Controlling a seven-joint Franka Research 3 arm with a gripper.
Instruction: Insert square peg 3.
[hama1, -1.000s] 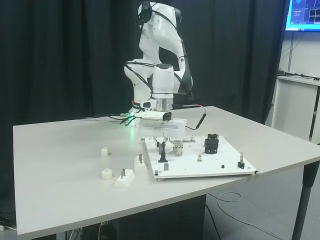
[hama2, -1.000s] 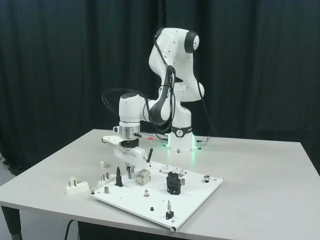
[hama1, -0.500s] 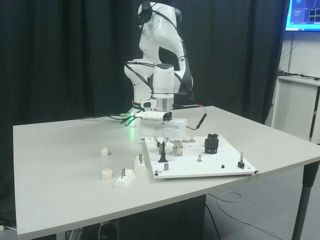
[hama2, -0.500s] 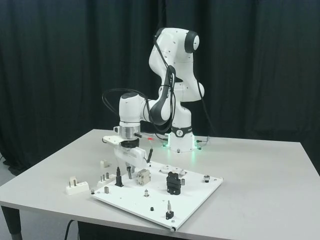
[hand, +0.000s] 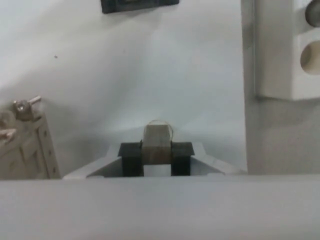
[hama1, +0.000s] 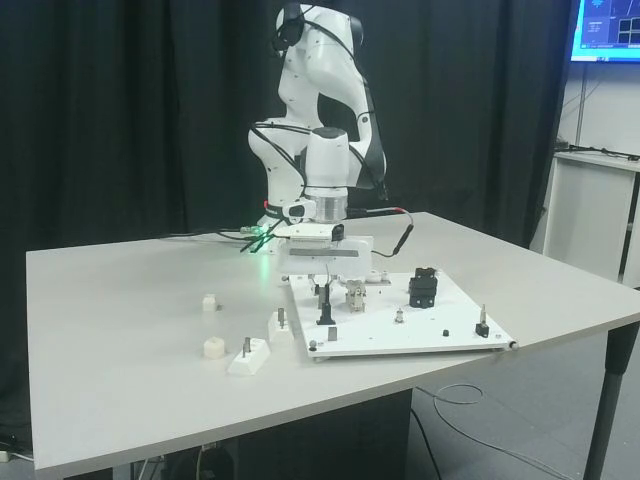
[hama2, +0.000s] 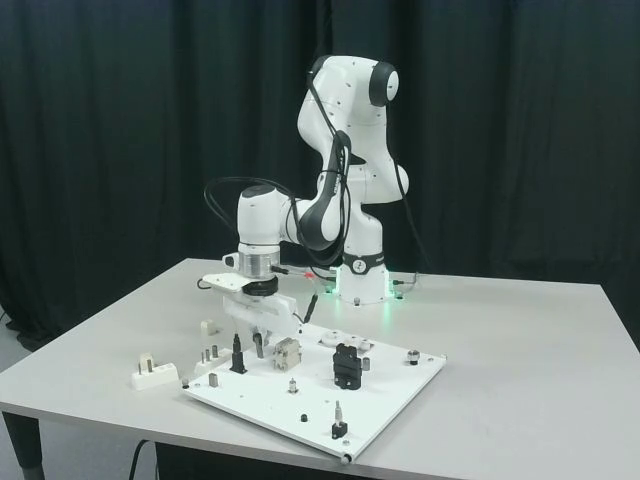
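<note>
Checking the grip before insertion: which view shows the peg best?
The wrist view: the peg sits close up, clamped between the black jaws above the white board. In both room views it is too small to make out under the gripper.

Board (hama2: 400, 385) low centre of the second room view on the table (hama2: 520, 340), arm base (hama2: 360, 275) behind it at mid-frame, gripper (hama2: 257, 338) over the board's left end, small blocks (hama2: 153, 374) at far left beside the board.
</note>
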